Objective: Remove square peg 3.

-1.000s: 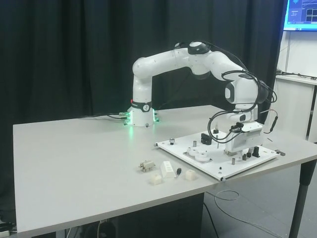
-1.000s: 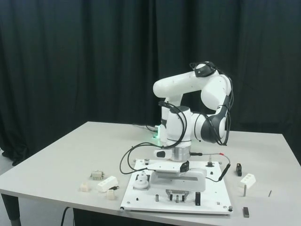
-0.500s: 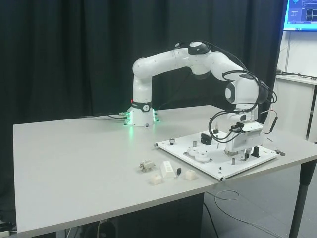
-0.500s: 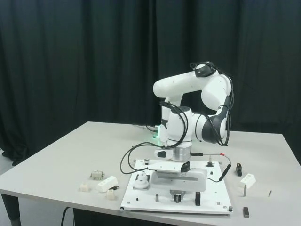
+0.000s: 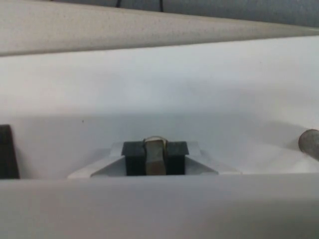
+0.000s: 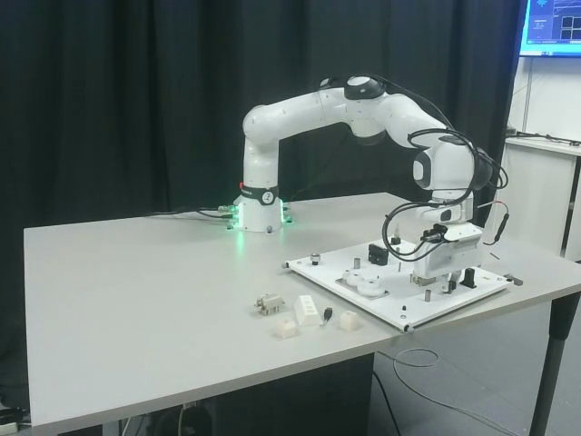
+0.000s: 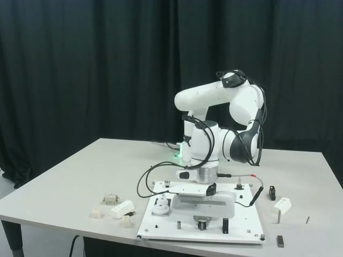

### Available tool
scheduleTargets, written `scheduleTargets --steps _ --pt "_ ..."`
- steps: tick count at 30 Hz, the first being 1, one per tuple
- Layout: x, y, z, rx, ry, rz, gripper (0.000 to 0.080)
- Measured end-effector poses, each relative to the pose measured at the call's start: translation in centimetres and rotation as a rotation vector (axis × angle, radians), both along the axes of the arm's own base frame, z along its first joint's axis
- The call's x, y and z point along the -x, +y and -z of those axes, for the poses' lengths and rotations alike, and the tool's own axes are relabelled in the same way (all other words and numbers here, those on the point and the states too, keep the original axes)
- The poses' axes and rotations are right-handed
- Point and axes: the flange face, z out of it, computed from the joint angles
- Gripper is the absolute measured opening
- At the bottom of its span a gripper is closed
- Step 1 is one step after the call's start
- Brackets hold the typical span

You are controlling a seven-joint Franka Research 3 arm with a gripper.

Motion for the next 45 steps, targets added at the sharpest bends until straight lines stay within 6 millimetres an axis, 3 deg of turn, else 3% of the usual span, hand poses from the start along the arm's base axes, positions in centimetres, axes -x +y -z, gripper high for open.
scheduleTargets --steps 45 --pt "-0.12 0.0 0.02 0.001 0.001 -0.023 0.0078"
